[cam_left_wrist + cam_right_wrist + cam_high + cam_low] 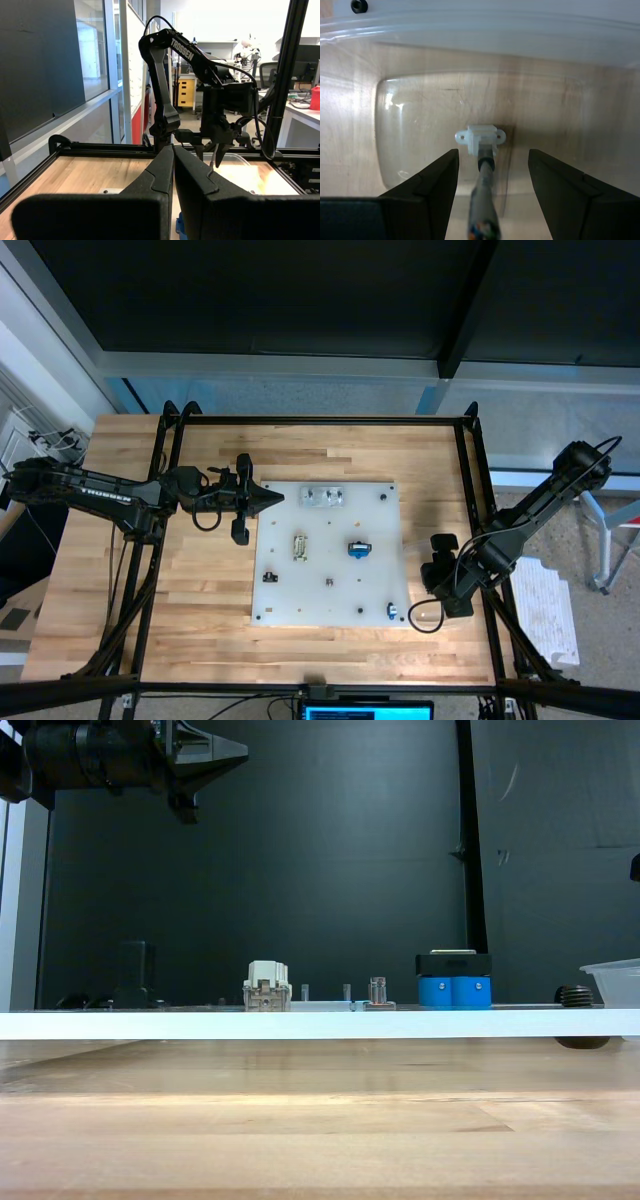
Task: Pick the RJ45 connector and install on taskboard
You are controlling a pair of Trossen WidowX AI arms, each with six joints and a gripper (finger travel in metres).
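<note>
The RJ45 connector [480, 136], a small pale plug on a cable, lies on the floor of a clear tray [410, 125]. My right gripper [492, 154] hangs open just above it, one finger on each side, not touching. In the high view the right gripper [432, 612] is off the right edge of the taskboard [300, 590], a white square panel. My left gripper [270, 498] is shut and empty, held high over the board's left rear corner; the low view shows this left gripper [238, 755] far above the taskboard [300, 1023].
On the board stand a cream socket [267, 988], a blue fitting [455, 988] and small silver parts [325, 497]. The clear tray [615, 978] sits at the board's right side. A black frame rail [478, 510] runs behind the right arm.
</note>
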